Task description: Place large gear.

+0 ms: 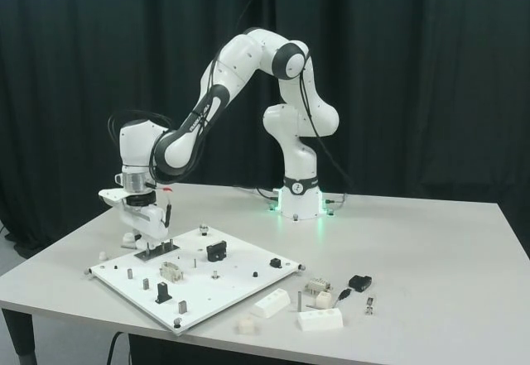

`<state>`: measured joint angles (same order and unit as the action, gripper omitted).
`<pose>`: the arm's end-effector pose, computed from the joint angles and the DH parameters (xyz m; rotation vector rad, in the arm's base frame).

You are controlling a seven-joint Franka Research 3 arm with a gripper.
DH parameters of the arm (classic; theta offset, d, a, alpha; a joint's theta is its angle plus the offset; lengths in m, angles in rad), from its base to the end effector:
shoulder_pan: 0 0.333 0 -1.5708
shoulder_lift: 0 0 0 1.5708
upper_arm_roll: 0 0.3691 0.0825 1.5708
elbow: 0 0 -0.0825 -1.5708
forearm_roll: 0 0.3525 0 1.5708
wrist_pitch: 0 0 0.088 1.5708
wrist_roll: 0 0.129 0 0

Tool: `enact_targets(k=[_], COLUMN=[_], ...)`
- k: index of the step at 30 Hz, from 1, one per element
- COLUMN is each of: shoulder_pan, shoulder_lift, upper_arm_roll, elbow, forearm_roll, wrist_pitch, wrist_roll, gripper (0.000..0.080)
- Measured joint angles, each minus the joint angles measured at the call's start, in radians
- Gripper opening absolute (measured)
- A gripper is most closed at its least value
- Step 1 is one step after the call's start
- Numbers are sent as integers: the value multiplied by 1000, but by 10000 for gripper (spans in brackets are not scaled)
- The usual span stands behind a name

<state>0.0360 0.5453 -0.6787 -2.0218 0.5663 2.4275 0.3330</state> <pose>0.5040 -0.3316 0.2785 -2.4440 1.9216 -0.0641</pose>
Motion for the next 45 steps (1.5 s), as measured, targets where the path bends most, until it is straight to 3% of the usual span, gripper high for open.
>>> enact_targets(k=[18, 37, 45], shoulder_pan=[1, 6, 6], shoulder_lift=[-42, -54, -54], upper_arm_roll=[-2, -3, -6], elbow=[-3, -7, -6], forearm_roll=[-36, -43, -43], wrist_pitch=[-29, -30, 2], wrist_roll=[19, 19, 19], gripper=[596, 596, 596])
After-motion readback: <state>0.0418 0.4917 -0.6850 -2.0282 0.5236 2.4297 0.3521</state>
